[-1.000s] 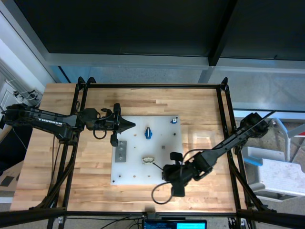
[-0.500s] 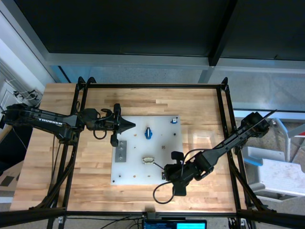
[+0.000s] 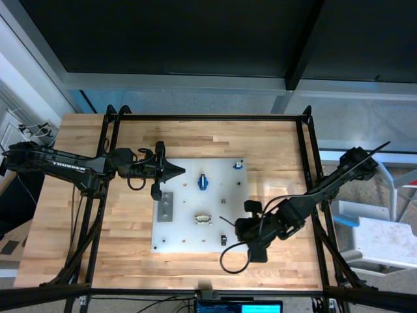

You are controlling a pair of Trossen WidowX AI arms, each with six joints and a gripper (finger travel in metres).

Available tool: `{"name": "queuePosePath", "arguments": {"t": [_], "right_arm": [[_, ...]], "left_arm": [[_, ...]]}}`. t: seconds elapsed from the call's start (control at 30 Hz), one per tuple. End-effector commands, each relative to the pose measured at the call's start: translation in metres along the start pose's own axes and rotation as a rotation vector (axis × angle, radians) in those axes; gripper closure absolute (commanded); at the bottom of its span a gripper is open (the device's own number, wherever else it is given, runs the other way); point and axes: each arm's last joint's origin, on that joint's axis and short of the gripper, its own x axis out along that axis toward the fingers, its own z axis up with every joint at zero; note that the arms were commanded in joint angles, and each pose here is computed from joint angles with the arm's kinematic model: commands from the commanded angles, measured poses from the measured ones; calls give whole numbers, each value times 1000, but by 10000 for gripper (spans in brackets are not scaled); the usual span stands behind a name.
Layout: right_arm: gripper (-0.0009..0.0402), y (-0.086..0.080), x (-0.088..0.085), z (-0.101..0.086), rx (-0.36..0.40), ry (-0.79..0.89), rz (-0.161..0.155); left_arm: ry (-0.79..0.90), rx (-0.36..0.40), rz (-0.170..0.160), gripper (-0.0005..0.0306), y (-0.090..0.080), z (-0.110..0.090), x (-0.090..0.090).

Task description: Remove the USB connector from the USB hub and place in the container

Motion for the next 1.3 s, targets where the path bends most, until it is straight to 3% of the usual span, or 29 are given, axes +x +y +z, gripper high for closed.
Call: {"name": "queuePosePath", "arguments": {"t": [0.03, 0.4, 1.3], "right_arm": [[393, -5, -11, -4, -1, 15, -10], [393, -25, -37, -26, 10, 37, -23], [393, -75, -54, -98, 132, 90, -67]], "left_arm": [[0, 0, 0, 300, 0, 0, 0], [0, 0, 0, 300, 0, 0, 0], [0, 0, 0, 300, 0, 0, 0]]}}
